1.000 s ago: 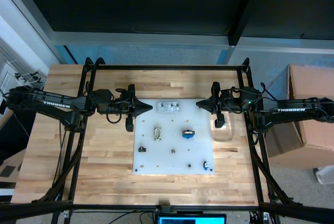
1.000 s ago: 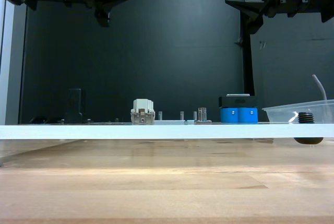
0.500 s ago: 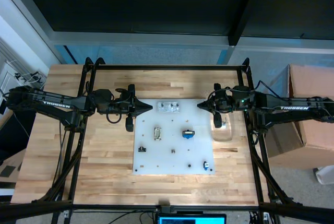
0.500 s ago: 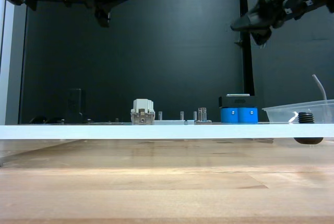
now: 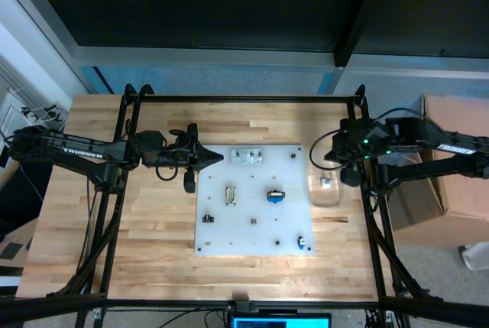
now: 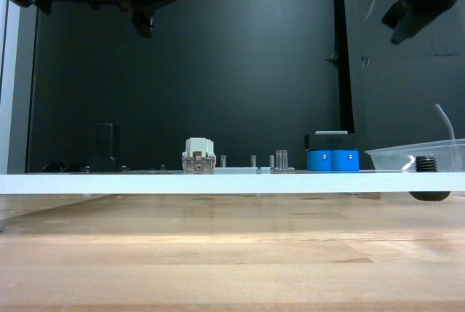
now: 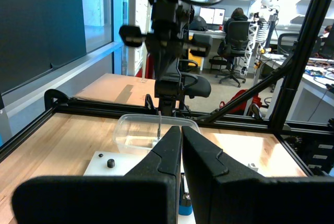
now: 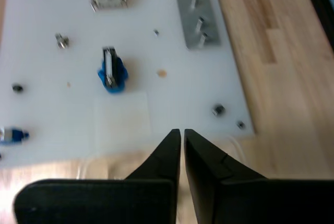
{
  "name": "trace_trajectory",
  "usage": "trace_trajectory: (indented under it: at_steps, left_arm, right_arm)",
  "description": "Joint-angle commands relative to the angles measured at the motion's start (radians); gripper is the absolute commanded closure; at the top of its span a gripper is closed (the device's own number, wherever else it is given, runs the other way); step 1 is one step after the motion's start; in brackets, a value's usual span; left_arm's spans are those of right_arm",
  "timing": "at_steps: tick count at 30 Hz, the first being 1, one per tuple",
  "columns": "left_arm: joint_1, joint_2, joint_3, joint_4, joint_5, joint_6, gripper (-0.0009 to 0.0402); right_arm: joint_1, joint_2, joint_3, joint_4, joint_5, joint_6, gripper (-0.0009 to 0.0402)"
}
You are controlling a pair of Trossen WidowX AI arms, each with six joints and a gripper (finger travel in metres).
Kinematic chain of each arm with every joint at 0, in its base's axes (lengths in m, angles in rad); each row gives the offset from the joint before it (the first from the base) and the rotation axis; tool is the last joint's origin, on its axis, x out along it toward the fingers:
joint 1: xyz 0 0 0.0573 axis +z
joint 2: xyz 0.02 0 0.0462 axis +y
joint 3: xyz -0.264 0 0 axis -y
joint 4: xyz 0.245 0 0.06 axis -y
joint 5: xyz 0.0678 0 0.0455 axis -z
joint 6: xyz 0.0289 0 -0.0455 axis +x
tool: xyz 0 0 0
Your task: Pick the RJ45 connector and install on the taskboard
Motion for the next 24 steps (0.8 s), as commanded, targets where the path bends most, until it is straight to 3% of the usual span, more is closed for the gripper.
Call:
trace_trajectory:
  at_steps: [1,7,15,24]
  left_arm:
    - [0.000,0.000,0.000,0.000,0.000,0.000,0.0393]
    - [0.000,0.000,0.000,0.000,0.000,0.000,0.0393]
    - [0.000,0.000,0.000,0.000,0.000,0.000,0.0393]
    - [0.000,0.000,0.000,0.000,0.000,0.000,0.0393]
  right_arm:
    - [0.000,0.011,0.075,-0.118,0.009,-0.004,0.0352]
    - [0.003,0.050,0.148,-0.285,0.027,-0.003,0.0287]
    - [0.005,0.098,0.130,-0.340,0.026,-0.004,0.0193]
    - [0.014,0.132,0.082,-0.360,0.016,-0.001,0.0217]
